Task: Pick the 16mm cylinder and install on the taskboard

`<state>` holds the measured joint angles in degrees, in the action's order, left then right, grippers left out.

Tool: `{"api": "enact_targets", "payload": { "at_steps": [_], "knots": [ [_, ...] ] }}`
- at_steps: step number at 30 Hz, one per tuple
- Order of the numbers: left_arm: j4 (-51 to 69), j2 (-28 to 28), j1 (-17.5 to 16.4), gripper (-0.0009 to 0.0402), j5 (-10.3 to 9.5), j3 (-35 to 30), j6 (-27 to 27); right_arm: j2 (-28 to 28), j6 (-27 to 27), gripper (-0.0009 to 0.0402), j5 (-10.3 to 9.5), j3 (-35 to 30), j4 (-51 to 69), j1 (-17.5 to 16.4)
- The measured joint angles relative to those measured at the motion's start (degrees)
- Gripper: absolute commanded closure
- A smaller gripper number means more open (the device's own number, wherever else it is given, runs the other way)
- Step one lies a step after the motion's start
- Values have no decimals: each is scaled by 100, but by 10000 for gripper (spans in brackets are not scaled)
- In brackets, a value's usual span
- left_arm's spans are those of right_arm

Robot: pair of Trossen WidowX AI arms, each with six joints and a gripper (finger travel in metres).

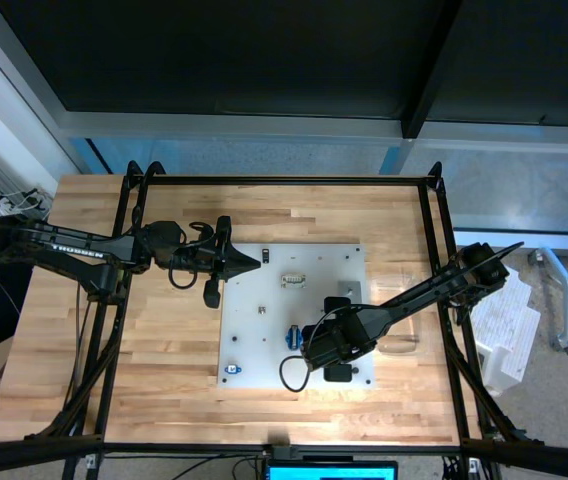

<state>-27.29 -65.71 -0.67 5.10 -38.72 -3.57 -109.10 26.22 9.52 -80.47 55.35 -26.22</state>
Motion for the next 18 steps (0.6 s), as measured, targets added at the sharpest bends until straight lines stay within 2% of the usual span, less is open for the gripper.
{"api": "enact_targets", "payload": {
  "at_steps": [18],
  "knots": [
    [2,0,0,393,0,2,-2,4,-122,393,-72,-20,-190,-28]
  ]
}}
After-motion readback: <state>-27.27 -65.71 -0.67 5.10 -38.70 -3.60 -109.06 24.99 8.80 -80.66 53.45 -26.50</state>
